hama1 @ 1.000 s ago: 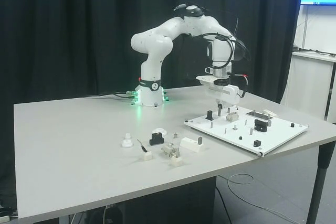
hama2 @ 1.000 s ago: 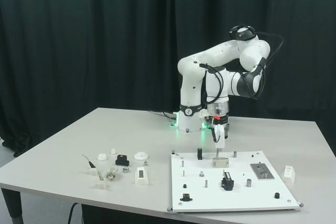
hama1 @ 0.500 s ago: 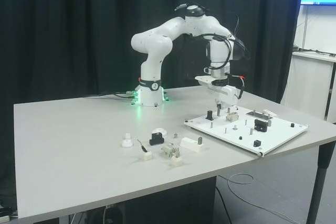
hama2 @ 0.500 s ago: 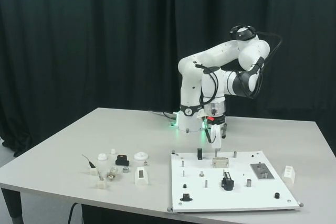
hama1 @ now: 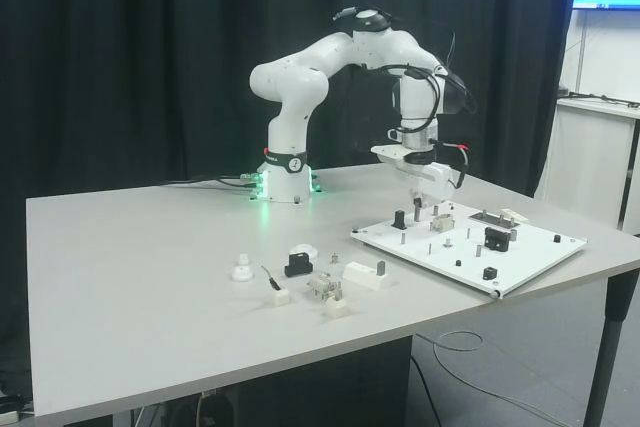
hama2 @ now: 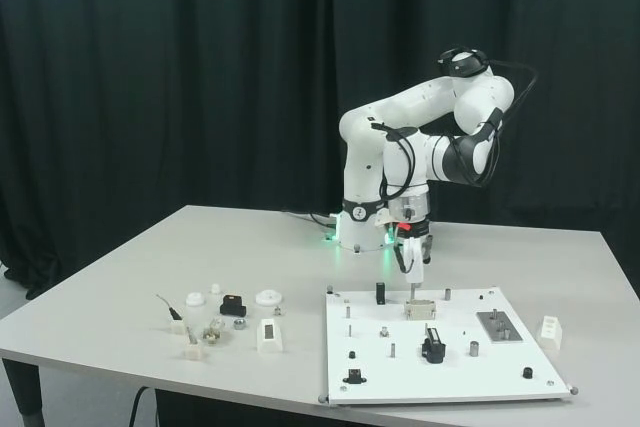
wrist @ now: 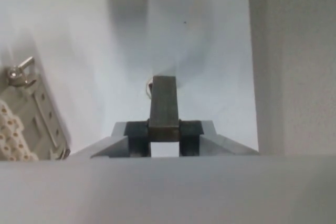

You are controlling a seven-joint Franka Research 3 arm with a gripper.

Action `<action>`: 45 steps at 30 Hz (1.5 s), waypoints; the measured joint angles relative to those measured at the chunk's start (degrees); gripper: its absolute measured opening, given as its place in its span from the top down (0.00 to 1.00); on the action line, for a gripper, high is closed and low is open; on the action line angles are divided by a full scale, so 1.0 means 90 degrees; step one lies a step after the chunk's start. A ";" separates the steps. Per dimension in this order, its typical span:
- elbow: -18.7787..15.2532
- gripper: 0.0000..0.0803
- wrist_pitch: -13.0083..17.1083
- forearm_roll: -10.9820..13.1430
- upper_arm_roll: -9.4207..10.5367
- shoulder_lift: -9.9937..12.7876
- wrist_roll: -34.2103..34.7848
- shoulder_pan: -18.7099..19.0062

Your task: Insert square peg 3.

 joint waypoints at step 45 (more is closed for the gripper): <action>-0.0004 0.86 -0.0010 0.0035 0.0004 0.0004 -0.0927 0.0009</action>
